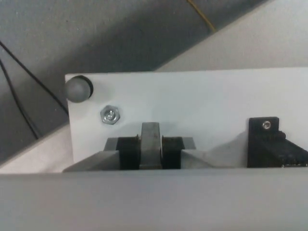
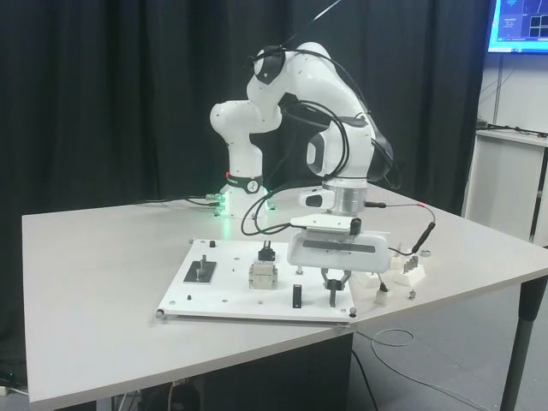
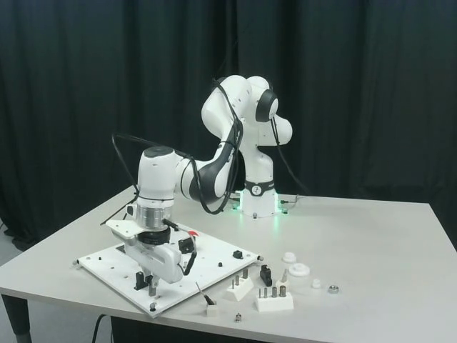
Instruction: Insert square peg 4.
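The hand (image 1: 151, 151) grips the square peg (image 1: 150, 144) upright, low at the centre of the wrist view, just above the white board (image 1: 202, 101). I'd lower it squarely, correcting tilt before pressing.

On the board (image 1: 192, 96), a black block (image 1: 263, 139) stands near the fingers (image 1: 126, 153); a nut (image 1: 110, 115) and grey knob (image 1: 78, 89) sit toward its corner, bare surface between.
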Robot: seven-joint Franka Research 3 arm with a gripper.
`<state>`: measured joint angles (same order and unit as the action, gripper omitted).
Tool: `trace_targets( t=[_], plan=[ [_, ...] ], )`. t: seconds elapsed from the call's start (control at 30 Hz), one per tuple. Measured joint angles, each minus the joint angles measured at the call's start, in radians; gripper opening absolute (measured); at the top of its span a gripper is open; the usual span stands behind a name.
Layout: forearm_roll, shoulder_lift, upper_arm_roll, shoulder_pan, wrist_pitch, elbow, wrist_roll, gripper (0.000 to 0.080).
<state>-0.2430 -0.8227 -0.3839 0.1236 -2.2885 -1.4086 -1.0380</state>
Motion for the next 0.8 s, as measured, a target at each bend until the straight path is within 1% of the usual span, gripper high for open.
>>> trace_targets(
  t=[0.23,0.5,0.8],
  plan=[
    [0.000,0.000,0.005,-0.003,0.004,0.000,-0.014,0.0097],
    [0.000,0.000,0.026,-0.017,0.010,-0.001,-0.015,0.0097],
    [0.000,0.000,0.028,-0.021,0.018,-0.005,0.006,0.0097]
  ],
)
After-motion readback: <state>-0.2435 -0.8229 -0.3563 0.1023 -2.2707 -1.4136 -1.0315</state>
